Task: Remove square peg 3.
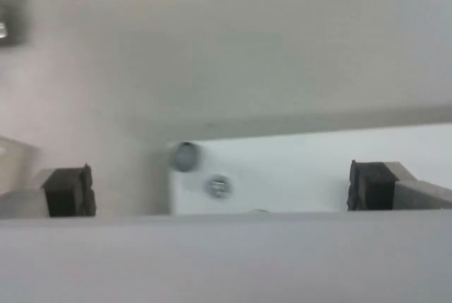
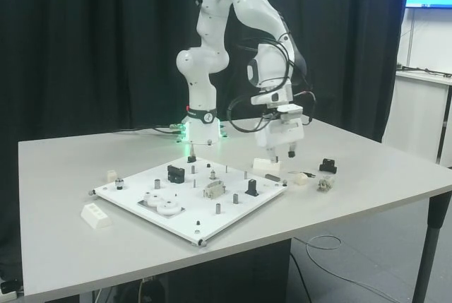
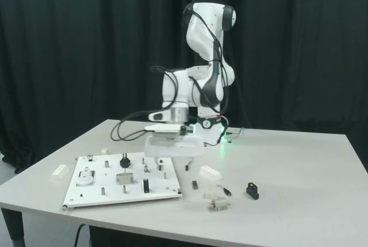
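The white assembly board [image 2: 189,220] [image 3: 115,193] lies on the grey table and carries several short grey pegs, such as one peg [image 2: 244,174] near its right side. I cannot tell which of them is square peg 3. My gripper [image 2: 282,153] [image 3: 173,165] hangs open above the board's corner nearest the arm's base, holding nothing. In the wrist view the gripper [image 1: 219,188] shows two black fingertips [image 1: 68,191] far apart. Between them lies a corner of the board [image 1: 304,169], with a small grey peg [image 1: 185,156] and a screw [image 1: 218,186].
A white block [image 2: 267,165] [image 3: 210,173] lies beside the board, just under the gripper. A black part [image 2: 326,166] [image 3: 252,190], a small connector [image 2: 325,185] [image 3: 219,202] and a small white piece [image 2: 299,179] lie on the table further out. Another white block [image 2: 97,216] [image 3: 60,171] lies beyond the board's far side.
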{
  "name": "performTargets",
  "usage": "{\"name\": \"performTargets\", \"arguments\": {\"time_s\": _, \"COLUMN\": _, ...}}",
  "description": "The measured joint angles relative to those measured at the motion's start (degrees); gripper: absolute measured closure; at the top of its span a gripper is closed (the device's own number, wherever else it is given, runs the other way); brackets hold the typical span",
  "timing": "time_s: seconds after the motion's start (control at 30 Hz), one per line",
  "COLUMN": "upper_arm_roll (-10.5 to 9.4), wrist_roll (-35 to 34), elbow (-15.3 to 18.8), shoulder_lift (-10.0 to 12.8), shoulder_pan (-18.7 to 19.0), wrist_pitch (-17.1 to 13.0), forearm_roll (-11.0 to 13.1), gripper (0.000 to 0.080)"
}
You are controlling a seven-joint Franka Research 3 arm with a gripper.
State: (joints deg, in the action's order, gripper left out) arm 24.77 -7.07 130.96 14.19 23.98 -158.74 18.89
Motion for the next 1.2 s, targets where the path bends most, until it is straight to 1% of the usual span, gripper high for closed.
{"name": "performTargets", "arguments": {"time_s": 0.23, "upper_arm_roll": 3.18, "wrist_roll": 0.97, "elbow": -3.82, "shoulder_lift": 0.69, "shoulder_pan": -1.34, "wrist_pitch": 4.33, "forearm_roll": -1.68, "gripper": 0.0003}}
{"name": "performTargets", "arguments": {"time_s": 0.43, "upper_arm_roll": 4.66, "wrist_roll": 2.55, "elbow": -8.24, "shoulder_lift": 2.47, "shoulder_pan": -3.37, "wrist_pitch": 8.91, "forearm_roll": -2.02, "gripper": 0.0003}}
{"name": "performTargets", "arguments": {"time_s": 0.7, "upper_arm_roll": 5.11, "wrist_roll": 3.81, "elbow": -14.88, "shoulder_lift": 6.60, "shoulder_pan": -6.44, "wrist_pitch": 15.45, "forearm_roll": -2.03, "gripper": 0.0003}}
{"name": "performTargets", "arguments": {"time_s": 0.87, "upper_arm_roll": 5.12, "wrist_roll": 4.34, "elbow": -18.60, "shoulder_lift": 9.42, "shoulder_pan": -8.09, "wrist_pitch": 18.82, "forearm_roll": -2.03, "gripper": 0.0003}}
{"name": "performTargets", "arguments": {"time_s": 1.03, "upper_arm_roll": 5.11, "wrist_roll": 5.40, "elbow": -21.27, "shoulder_lift": 11.74, "shoulder_pan": -9.32, "wrist_pitch": 20.99, "forearm_roll": -2.03, "gripper": 0.0003}}
{"name": "performTargets", "arguments": {"time_s": 1.2, "upper_arm_roll": 5.10, "wrist_roll": 6.66, "elbow": -22.76, "shoulder_lift": 13.42, "shoulder_pan": -10.28, "wrist_pitch": 21.99, "forearm_roll": -2.04, "gripper": 0.0003}}
